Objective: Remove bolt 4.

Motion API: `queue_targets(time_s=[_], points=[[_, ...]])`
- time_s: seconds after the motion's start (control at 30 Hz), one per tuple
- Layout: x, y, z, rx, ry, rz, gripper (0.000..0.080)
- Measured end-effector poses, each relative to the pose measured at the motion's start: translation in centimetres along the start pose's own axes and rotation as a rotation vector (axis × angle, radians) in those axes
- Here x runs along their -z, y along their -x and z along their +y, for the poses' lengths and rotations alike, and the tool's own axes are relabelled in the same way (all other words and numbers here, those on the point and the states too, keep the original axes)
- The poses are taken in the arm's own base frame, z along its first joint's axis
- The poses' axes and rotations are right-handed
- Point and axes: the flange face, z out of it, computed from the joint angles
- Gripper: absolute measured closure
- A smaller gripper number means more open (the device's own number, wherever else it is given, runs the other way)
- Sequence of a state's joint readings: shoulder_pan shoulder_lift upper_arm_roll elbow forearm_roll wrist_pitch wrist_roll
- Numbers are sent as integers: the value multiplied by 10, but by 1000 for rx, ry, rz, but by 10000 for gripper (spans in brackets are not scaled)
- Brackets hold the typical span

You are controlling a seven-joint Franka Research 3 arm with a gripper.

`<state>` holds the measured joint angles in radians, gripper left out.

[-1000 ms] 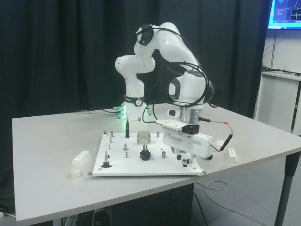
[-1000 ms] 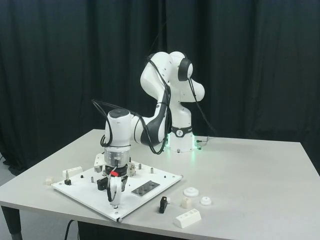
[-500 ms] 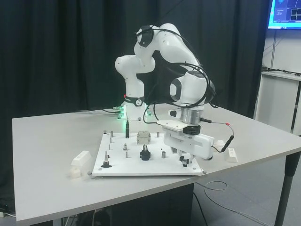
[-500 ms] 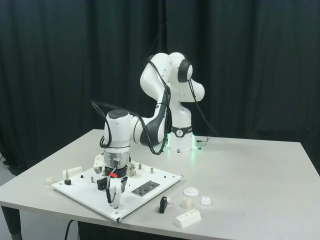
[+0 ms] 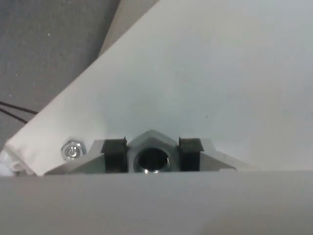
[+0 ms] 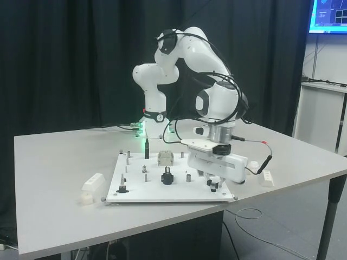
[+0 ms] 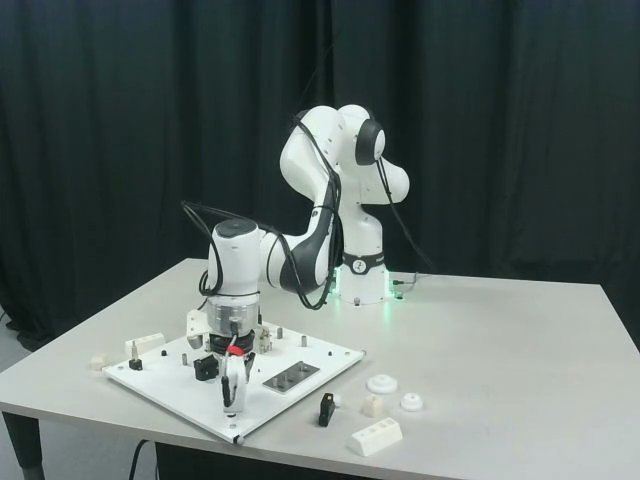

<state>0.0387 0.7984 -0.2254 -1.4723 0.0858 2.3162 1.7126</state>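
**Bolt 4 held in the hand at the board's outer corner**

The hand (image 5: 152,155) is seen closed narrowly on a hexagonal head with a dark round socket, which is taken to be bolt 4 (image 5: 151,147). One black fingertip (image 5: 115,154) is pressed against each of two opposite flats, and no gap can be made out on either side.

The bolt is placed over the white board (image 5: 220,73), close to a corner on the board's edge away from the arm's base. A small corner screw (image 5: 72,151) is seen just beside it, and the grey surface (image 5: 49,44) shows beyond the board's edge.

In the first room view the hand (image 6: 212,183) is pointed straight down at the board (image 6: 135,192), with something black showing at its fingertips. In the second room view the hand (image 7: 232,395) is likewise hung vertically near that board's (image 7: 320,360) corner.

The bolt's long axis is judged to stand upright, square to the board and in line with the hand's own axis, so the bolt lies directly beneath the wrist and not off to one side. A straight pull upward along that axis is therefore what the removal is thought to call for. A sideways drift could bind the shank in its hole.

Whether the shank is already clear of the board cannot be told, since the lower part of the bolt is hidden.
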Motion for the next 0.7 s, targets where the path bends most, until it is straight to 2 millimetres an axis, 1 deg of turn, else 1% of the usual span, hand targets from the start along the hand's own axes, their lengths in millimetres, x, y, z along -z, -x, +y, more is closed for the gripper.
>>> queue_targets(time_s=[0.23,0.7], points=[[0,0,0,80,0,0,577],[0,1,-1,333,-2,0,577]])
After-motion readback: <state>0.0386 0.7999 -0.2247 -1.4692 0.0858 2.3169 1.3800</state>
